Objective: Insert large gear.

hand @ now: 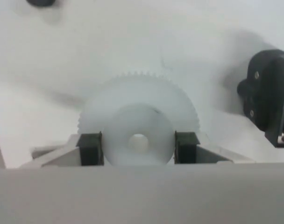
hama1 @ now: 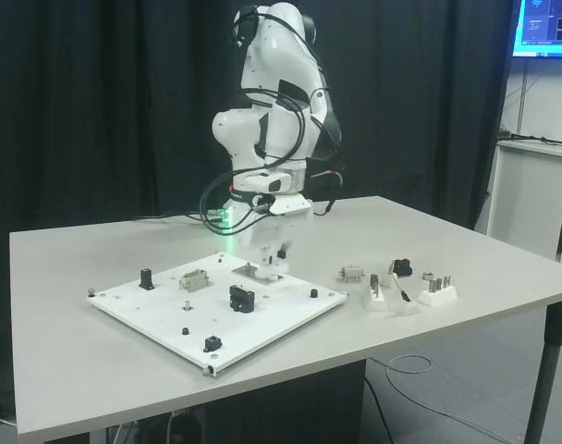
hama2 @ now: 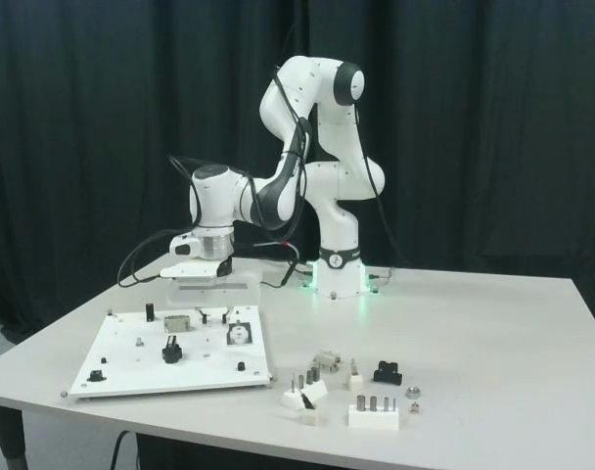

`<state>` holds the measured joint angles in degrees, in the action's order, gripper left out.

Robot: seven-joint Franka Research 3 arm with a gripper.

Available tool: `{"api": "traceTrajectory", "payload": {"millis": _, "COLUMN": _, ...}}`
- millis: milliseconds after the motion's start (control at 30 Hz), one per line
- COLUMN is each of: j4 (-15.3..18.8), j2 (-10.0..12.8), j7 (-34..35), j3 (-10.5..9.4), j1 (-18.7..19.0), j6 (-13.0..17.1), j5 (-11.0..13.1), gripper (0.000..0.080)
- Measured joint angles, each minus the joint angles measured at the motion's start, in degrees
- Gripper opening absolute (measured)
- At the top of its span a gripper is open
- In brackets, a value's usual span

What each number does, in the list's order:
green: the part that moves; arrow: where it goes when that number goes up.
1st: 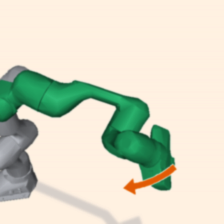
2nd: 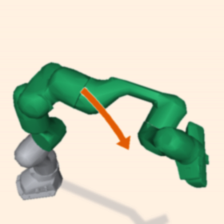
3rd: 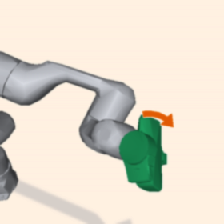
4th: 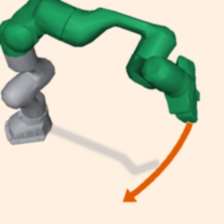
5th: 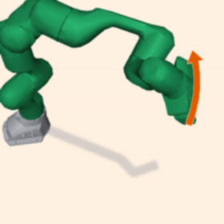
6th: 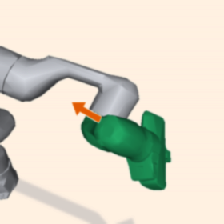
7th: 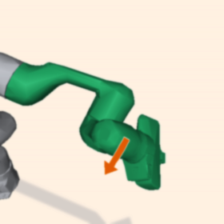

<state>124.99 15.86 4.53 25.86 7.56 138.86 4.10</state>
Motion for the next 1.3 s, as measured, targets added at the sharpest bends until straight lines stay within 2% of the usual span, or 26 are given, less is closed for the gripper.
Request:
{"api": "traceTrajectory", "payload": {"millis": 233, "j4": 4.0, "j2": -2.2, "j7": -4.1, "j3": 1.07, "j1": 0.0, "j6": 3.5, "j5": 0.1, "gripper": 0.0330}}
{"api": "traceTrajectory", "payload": {"millis": 433, "j4": 6.6, "j2": -3.7, "j7": -6.6, "j3": 1.68, "j1": 0.0, "j6": 5.0, "j5": 0.3, "gripper": 0.0330}}
{"api": "traceTrajectory", "payload": {"millis": 900, "j4": 11.2, "j2": -6.4, "j7": -8.2, "j3": 2.58, "j1": 0.0, "j6": 5.4, "j5": 0.4, "gripper": 0.0330}}
{"api": "traceTrajectory", "payload": {"millis": 1300, "j4": 14.8, "j2": -7.7, "j7": -9.0, "j3": 4.03, "j1": 0.0, "j6": 6.0, "j5": 0.4, "gripper": 0.0330}}
